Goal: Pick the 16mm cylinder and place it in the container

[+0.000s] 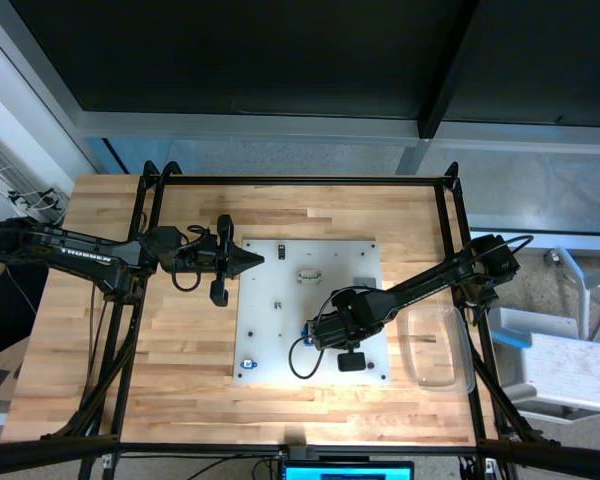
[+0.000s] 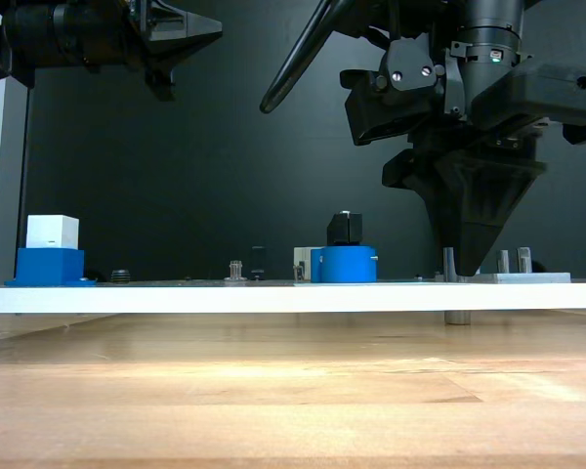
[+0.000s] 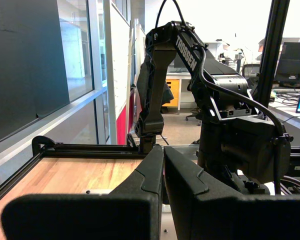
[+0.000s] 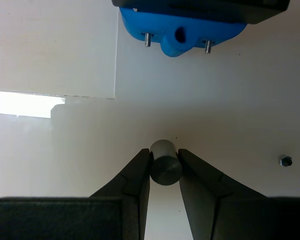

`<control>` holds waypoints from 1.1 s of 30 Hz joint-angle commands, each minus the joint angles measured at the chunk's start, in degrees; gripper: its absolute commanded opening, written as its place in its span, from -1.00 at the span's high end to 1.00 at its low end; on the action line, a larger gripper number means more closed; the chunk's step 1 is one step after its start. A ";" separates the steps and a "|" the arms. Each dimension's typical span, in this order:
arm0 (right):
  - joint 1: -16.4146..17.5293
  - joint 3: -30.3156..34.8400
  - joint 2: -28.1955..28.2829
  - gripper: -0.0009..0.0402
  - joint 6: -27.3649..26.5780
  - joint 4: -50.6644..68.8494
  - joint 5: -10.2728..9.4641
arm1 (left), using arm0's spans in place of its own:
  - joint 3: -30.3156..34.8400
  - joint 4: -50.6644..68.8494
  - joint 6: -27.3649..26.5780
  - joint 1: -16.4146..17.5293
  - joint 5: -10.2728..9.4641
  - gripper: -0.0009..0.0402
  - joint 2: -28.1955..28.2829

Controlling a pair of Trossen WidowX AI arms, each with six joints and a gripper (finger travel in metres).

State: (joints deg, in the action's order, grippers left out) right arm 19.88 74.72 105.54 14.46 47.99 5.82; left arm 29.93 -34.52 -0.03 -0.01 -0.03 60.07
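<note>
Right claw point(image 4: 164, 155) gripping 16mm cylinder point(image 4: 165, 170) on board point(image 4: 230, 100), left claw point(image 3: 163, 151) aloft leftward, apparently closed

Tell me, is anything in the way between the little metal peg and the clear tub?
Nothing visible. The right gripper is shut on the 16mm cylinder on the white board; the container lies on the table past the board's right edge, only flat board between. The left gripper hangs shut by the board's left edge.
</note>
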 commanded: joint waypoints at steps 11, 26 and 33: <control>0.02 0.96 -0.85 0.78 0.04 1.16 0.15 | 0.02 -0.02 0.02 0.00 0.00 0.96 0.02; 0.04 0.96 -8.31 0.78 0.39 5.29 0.07 | 0.02 -0.02 0.02 0.00 0.00 0.96 0.02; 0.17 0.72 -13.66 0.78 4.61 9.16 -1.42 | 0.02 -0.02 0.02 0.00 0.00 0.96 0.02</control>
State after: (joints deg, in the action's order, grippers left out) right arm 19.99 75.55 92.71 18.09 56.25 4.45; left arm 29.93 -34.54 -0.01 -0.01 -0.03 60.07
